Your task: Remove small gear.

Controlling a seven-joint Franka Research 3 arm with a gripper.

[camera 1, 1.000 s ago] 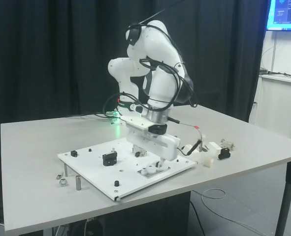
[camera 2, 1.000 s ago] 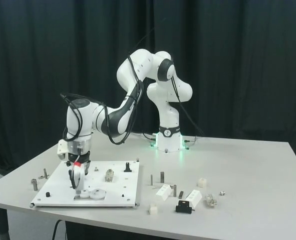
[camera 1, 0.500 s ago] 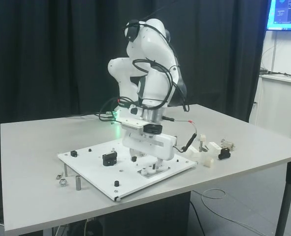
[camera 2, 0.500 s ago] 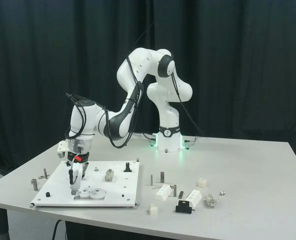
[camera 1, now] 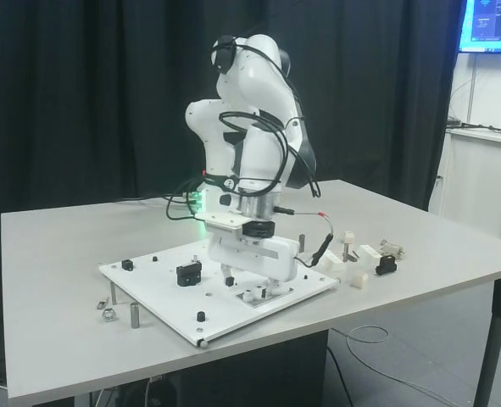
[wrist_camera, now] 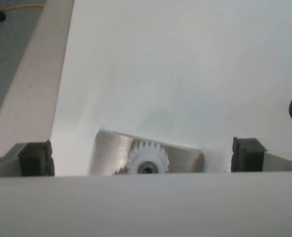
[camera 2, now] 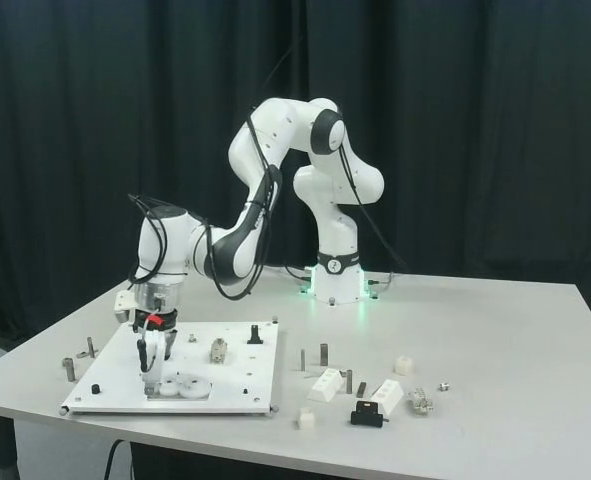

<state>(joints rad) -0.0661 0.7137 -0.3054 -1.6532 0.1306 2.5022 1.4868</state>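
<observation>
The small white gear point(wrist_camera: 147, 159) sits on a grey metal plate point(wrist_camera: 111, 150) set into the white board point(camera 1: 161, 284). In the wrist view the gear lies between my two black fingertips point(wrist_camera: 35, 159), closer to the middle, with a wide gap on each side. My gripper point(wrist_camera: 141, 157) is open and holds nothing. In the first room view the gripper point(camera 1: 250, 288) hangs low over the board's near right part, just above the gear point(camera 1: 253, 297). The second room view shows the gripper point(camera 2: 151, 372) pointing down beside the white gears point(camera 2: 180, 385).
On the board are a black block point(camera 1: 188, 273) and small black pegs point(camera 1: 200, 316). Metal posts point(camera 1: 136, 314) and a nut point(camera 1: 108, 315) lie off its left edge. White blocks point(camera 1: 358, 275) and a black part point(camera 1: 386, 265) lie to the right on the grey table point(camera 1: 55, 254).
The arm has swung the hand a little to the left over the board and lowered it toward the gear plate. The fingers have stayed open.
</observation>
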